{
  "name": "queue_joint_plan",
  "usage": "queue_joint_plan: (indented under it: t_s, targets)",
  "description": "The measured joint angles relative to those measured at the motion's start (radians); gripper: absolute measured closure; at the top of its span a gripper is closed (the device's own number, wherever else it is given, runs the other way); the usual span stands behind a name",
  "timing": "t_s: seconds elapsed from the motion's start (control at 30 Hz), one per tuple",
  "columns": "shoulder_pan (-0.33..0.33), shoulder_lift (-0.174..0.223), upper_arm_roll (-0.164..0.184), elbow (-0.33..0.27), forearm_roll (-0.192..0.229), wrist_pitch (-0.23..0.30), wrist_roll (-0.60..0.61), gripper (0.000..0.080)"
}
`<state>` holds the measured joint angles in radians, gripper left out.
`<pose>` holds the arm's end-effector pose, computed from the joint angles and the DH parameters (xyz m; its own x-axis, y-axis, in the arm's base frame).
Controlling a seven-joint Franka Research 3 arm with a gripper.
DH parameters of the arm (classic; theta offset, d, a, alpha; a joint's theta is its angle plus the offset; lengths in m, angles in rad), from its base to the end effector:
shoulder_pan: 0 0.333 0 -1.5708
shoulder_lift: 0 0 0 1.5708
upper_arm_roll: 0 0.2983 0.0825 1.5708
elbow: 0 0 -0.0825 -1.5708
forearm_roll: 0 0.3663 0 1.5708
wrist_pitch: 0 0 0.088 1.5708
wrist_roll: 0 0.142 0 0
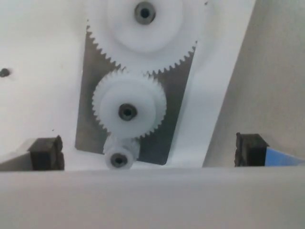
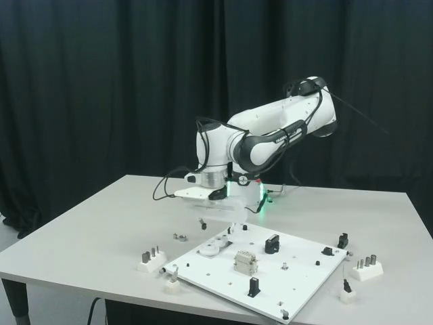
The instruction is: Pick BNC.
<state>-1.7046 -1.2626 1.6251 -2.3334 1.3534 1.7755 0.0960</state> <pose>0.4649 -0.0123 0.1981 0.5774 -0.8154 -0.0422 -0.8150 -0.5787 0.0301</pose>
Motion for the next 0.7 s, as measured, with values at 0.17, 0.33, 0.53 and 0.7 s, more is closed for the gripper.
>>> queue_joint_plan:
  t_s: [0.17,0.33,0.53,0.7]
  targets:
    - [0.005,0.000,0.000,-0.002,0.000,0.000,0.001,0.0003]
    - [0.010,0.000,0.000,-0.006,0.000,0.000,0.002,0.0003]
    - [0.013,0.000,0.000,-0.010,0.000,0.000,0.002,0.0003]
    - [0.014,0.000,0.000,-0.011,0.000,0.000,0.002,0.0003]
